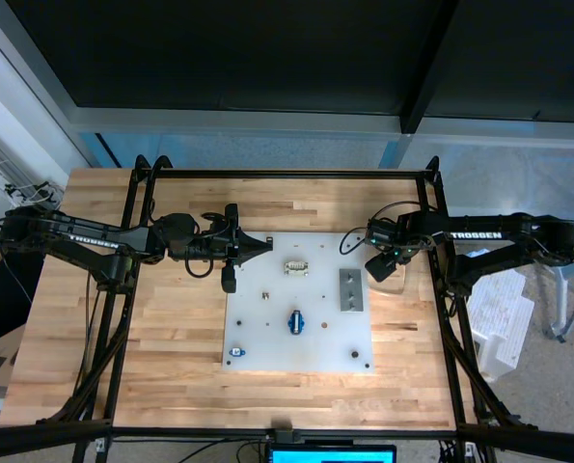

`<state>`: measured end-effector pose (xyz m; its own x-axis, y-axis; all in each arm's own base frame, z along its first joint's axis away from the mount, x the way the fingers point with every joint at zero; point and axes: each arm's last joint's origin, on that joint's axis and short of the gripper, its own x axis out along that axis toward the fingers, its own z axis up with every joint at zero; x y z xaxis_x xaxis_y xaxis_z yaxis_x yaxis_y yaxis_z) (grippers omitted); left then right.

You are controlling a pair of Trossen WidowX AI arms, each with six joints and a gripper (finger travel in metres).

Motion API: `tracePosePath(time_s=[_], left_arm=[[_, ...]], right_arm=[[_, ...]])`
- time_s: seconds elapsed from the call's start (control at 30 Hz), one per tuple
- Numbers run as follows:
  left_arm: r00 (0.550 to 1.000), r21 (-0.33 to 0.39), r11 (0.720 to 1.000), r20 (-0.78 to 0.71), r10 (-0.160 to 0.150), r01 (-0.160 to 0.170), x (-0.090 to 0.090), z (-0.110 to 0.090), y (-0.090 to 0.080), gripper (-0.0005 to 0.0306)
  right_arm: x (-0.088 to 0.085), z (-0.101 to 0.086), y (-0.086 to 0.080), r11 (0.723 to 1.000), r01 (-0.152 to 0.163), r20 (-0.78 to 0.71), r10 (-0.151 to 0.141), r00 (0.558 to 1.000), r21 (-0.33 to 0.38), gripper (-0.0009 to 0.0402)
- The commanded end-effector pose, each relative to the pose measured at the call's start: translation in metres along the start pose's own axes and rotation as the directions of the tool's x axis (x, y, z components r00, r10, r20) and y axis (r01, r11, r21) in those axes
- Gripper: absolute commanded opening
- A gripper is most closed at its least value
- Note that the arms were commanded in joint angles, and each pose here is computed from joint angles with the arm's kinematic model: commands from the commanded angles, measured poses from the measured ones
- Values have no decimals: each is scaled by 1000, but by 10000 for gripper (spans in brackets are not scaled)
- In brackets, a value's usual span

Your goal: Pick the 16mm cylinder and install on the taskboard

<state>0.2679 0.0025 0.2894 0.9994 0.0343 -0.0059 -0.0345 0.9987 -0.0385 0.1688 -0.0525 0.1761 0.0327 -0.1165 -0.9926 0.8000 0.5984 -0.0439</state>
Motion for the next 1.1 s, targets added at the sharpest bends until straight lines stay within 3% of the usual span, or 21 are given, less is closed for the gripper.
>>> tracePosePath(time_s=[0.03, 0.33, 0.77, 1.1], left_arm=[[1000, 0, 1000, 0, 0, 0, 0, 0, 0, 1], [1000, 0, 1000, 0, 0, 0, 0, 0, 0, 1], [1000, 0, 1000, 0, 0, 0, 0, 0, 0, 1], [1000, 0, 1000, 0, 0, 0, 0, 0, 0, 1]], right_arm=[[1, 0, 1, 1000, 4, -4, -4, 1000, 0, 165], [1, 0, 0, 1000, 5, -6, -5, 1000, -1, 120], [1, 0, 0, 1000, 7, -7, -7, 1000, -1, -3], [-10, 2, 1, 999, -4, 8, 5, 1000, -38, 13]])
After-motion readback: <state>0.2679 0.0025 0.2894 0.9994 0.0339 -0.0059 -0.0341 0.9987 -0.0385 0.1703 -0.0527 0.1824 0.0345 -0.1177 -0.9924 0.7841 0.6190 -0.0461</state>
